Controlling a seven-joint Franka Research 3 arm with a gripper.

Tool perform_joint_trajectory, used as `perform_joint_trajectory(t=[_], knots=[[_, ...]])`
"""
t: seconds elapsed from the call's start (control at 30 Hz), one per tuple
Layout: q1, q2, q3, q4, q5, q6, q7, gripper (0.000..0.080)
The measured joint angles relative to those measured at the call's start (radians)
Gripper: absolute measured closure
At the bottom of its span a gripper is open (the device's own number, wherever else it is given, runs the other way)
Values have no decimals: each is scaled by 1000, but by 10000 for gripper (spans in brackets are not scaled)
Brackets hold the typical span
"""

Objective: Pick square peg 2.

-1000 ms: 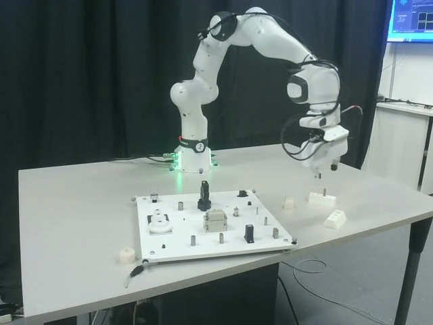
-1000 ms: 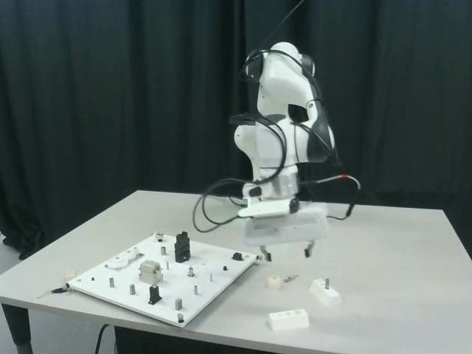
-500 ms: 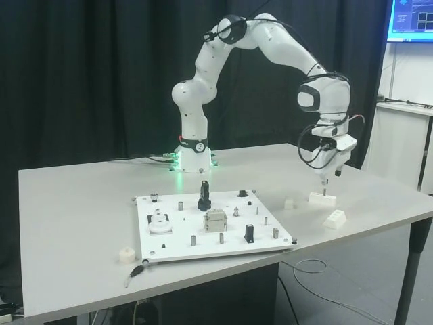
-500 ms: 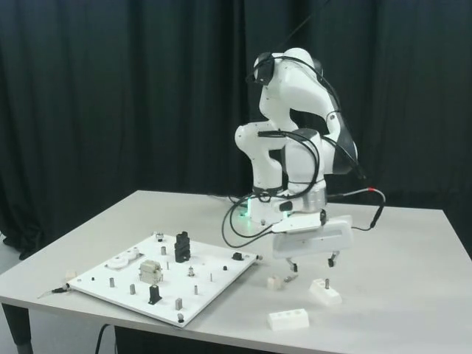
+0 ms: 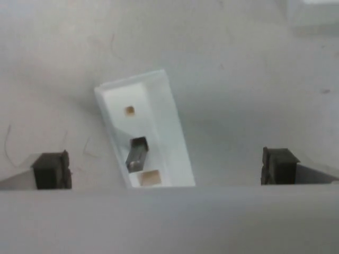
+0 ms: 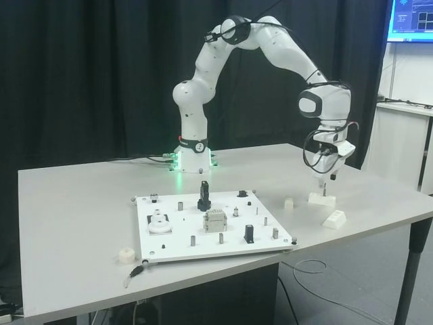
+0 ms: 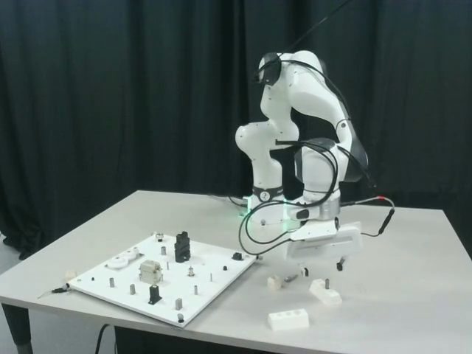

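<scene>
The end effector [image 5: 164,166] is being held spread wide, grasping nothing, directly over the square peg [image 5: 137,153], which is standing upright in its white holder [image 5: 159,114] left of frame centre, on the grey surface [image 5: 254,95].

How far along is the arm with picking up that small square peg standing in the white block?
Done: the gripper hangs above the white holder block, fingers spread wide to either side of it. In hand: nothing; the dark square peg sits in the block's middle slot, untouched. Left: lower onto the peg, shut on it and lift it out.
</scene>
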Motion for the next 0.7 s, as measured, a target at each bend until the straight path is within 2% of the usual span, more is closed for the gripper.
perform_joint_trajectory(t=[0.23, 0.7], knots=[[26, 0, 0, -36, -23, 33, -19, 3], [62, 0, 1, -85, -43, 101, -61, 3]])
